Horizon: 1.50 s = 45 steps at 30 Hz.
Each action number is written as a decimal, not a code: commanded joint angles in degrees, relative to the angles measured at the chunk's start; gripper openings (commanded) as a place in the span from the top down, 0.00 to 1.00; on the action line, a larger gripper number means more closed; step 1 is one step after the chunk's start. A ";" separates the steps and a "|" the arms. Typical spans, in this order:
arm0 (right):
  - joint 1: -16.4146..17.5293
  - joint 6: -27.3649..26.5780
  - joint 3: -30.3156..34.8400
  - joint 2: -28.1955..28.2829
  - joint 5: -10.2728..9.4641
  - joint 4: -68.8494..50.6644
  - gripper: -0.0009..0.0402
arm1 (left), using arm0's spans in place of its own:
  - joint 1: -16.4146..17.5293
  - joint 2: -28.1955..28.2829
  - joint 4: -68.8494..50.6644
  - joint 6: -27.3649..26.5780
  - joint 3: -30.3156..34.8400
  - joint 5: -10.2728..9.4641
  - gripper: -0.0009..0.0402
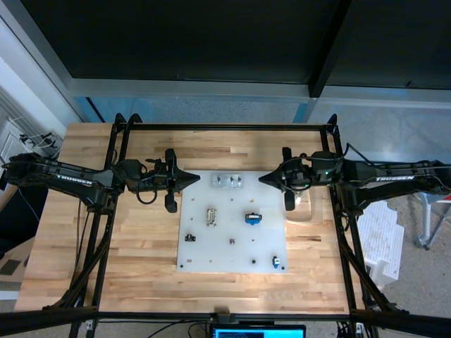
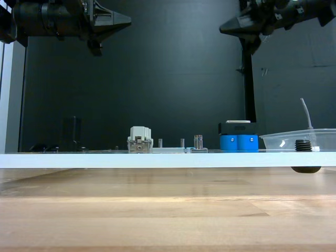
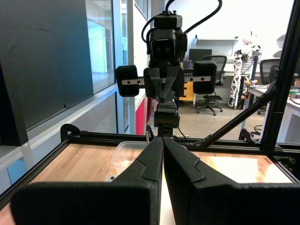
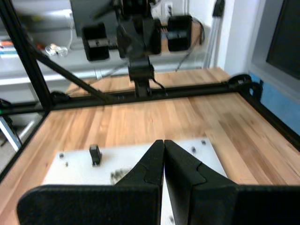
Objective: Pick the RJ45 connector and install on taskboard
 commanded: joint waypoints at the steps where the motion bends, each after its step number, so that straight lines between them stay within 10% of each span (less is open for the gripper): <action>1: -0.39 -0.02 0.57 -2.29 -0.04 -6.03 0.98 | 0.02 0.00 0.00 0.02 0.00 0.02 0.98; 27: -0.90 -4.61 17.25 -3.78 -0.22 -64.28 0.98 | 0.02 0.00 0.00 0.02 0.00 0.02 0.98; 45: -17.31 -17.33 20.33 0.66 -5.77 -79.10 0.98 | 0.02 0.00 -0.02 0.04 0.00 0.00 0.98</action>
